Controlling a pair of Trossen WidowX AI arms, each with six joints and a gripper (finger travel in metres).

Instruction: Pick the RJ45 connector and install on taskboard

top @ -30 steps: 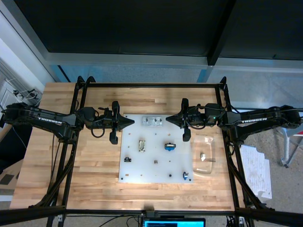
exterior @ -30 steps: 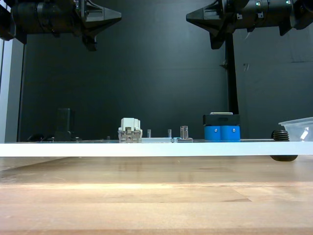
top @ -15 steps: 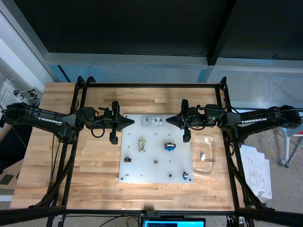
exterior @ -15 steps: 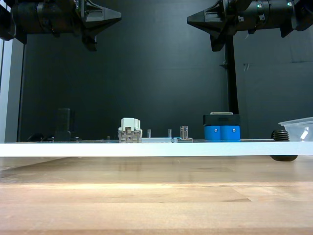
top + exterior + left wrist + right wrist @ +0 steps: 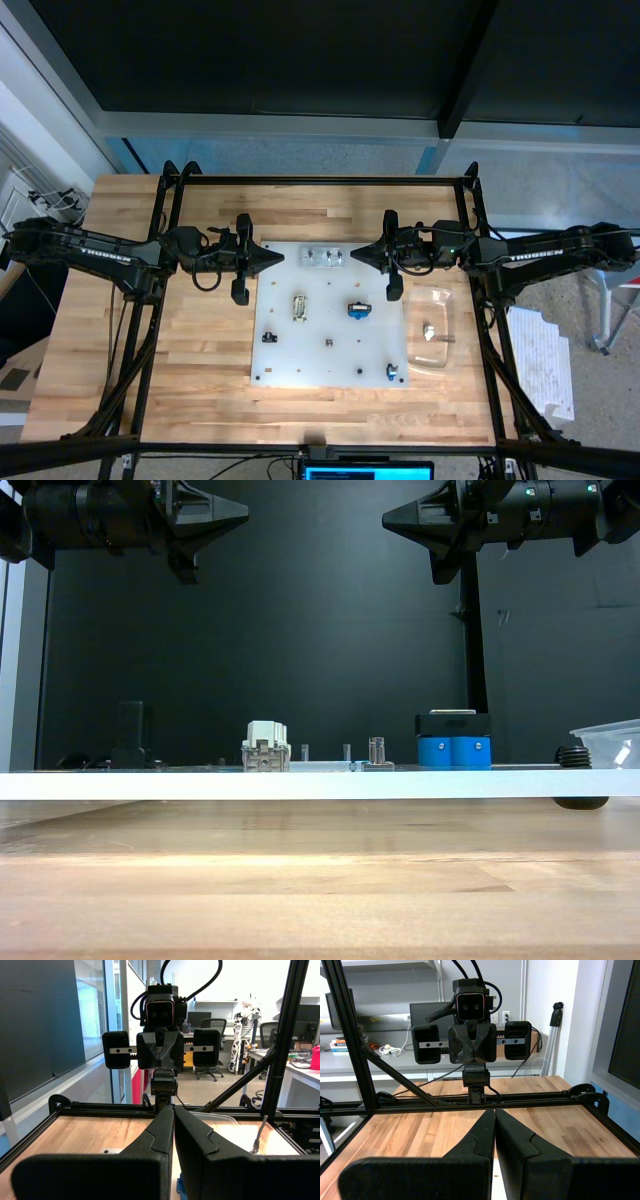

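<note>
Left hand [image 5: 279, 258] hangs above the taskboard's [image 5: 330, 372] far-left corner, right hand [image 5: 354, 254] above the far-right one, both pressed together, tips pointing at each other.

In the low view the top edge is cutting off the left gripper [image 5: 243, 517], which is hanging high over the left side of the taskboard [image 5: 300, 784], and the right gripper [image 5: 386, 521], high over its right side (both arms are running out of sight). The right edge is cropping the clear tray [image 5: 610, 742]. From above, the tiny pieces in that tray are showing too small to tell apart. In each wrist view the closed fingers [image 5: 160, 1132] are hiding most of the board.
</note>
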